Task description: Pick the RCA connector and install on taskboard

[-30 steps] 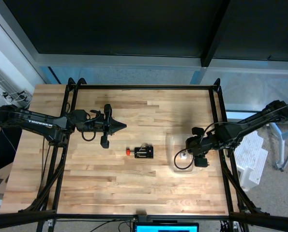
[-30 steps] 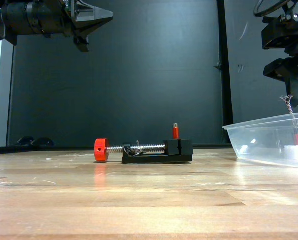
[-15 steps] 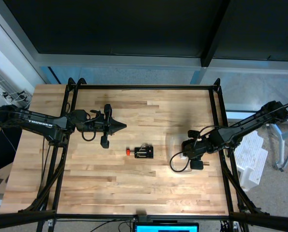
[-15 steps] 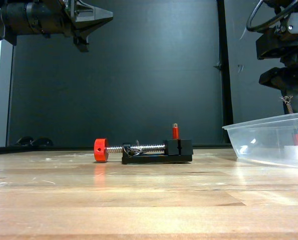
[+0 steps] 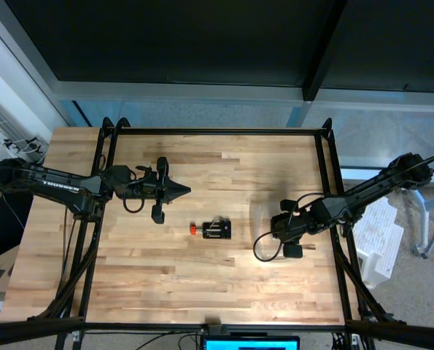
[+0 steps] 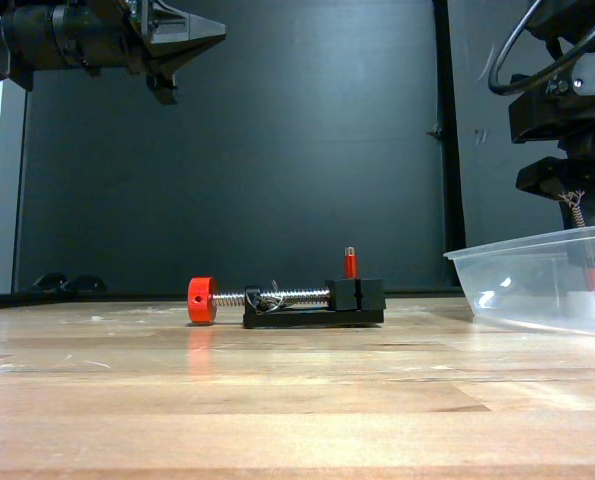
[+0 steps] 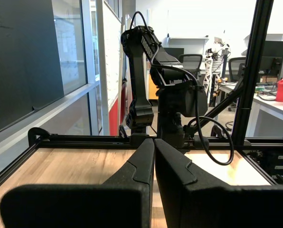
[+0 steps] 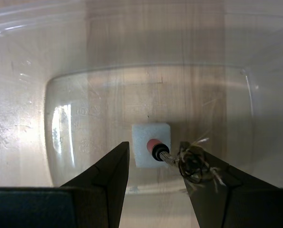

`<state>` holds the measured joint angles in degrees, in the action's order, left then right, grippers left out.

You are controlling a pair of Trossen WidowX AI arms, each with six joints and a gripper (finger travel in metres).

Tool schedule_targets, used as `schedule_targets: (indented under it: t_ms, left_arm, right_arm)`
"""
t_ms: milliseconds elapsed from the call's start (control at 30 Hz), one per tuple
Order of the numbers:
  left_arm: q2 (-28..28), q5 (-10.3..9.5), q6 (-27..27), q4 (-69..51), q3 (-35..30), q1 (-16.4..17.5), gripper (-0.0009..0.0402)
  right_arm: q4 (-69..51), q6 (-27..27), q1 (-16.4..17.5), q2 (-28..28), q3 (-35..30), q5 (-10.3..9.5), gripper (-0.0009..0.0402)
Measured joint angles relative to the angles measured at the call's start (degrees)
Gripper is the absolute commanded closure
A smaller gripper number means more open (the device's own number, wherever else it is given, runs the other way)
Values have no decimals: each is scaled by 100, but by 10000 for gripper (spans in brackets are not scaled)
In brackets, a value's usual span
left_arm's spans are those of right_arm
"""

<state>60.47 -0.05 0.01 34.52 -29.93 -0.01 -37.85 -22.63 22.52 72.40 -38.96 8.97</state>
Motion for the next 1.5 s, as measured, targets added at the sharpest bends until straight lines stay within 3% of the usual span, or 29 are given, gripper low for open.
schedule_targets:
  t_ms: [300, 1500]
  left_arm:
    - [0, 2, -2, 0, 0, 0, 393]
    - [0, 0, -2, 0, 0, 0, 393]
  right_arm:
    - [223, 4, -2, 133, 101, 2, 255]
    - [168, 15, -2, 120, 103, 42, 395]
